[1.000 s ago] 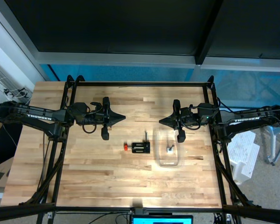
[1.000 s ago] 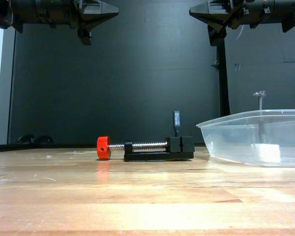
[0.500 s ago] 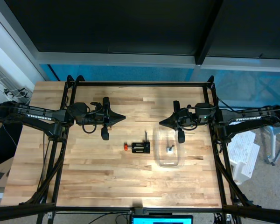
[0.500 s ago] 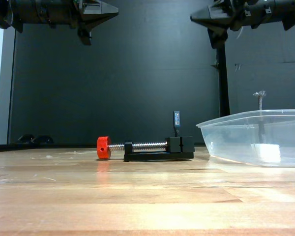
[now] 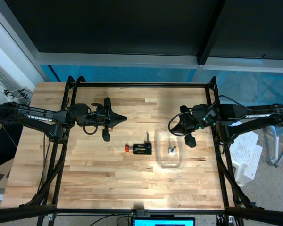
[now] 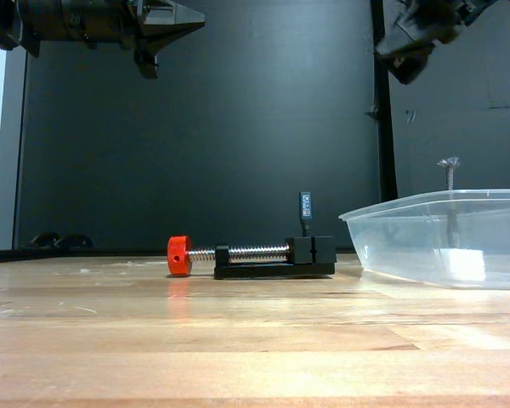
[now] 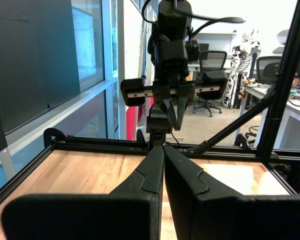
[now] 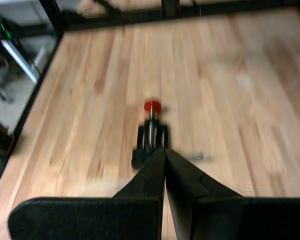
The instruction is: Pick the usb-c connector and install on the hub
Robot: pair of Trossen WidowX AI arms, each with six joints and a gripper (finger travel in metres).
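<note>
usb-c connector (image 5: 172, 150): a tiny dark piece, far smaller than the hub. It sits inside the clear tray, right against a tiny white block. From above it is too small to make out its shape or which way it faces.
clear tray (image 5: 157, 153): a see-through plastic tub on the table, just to the right of the hub and not touching it. From table height its wall (image 6: 391, 238) shows the white block (image 6: 463, 263) through it. A thin grey upright with a frayed top pokes above the rim, and I cannot tell whether it belongs to the connector.
hub (image 5: 142, 149): a small black rectangular block lying flat near the middle of the table. It has an orange-red tip at its left end and a thin black stem on its far side. From table height (image 6: 276, 255) a silvery threaded rod runs from the red tip into the block.
left gripper (image 5: 125, 118): high over the table's left half, well away from hub and tray. Its fingers (image 7: 152, 170) are pressed together on nothing.
right gripper (image 5: 171, 126): high above the tray's far end, tilted down. Its fingers (image 8: 152, 172) are closed against each other, empty, with the blurred hub beyond them.
table (image 5: 85, 165): pale wood planks.
</note>
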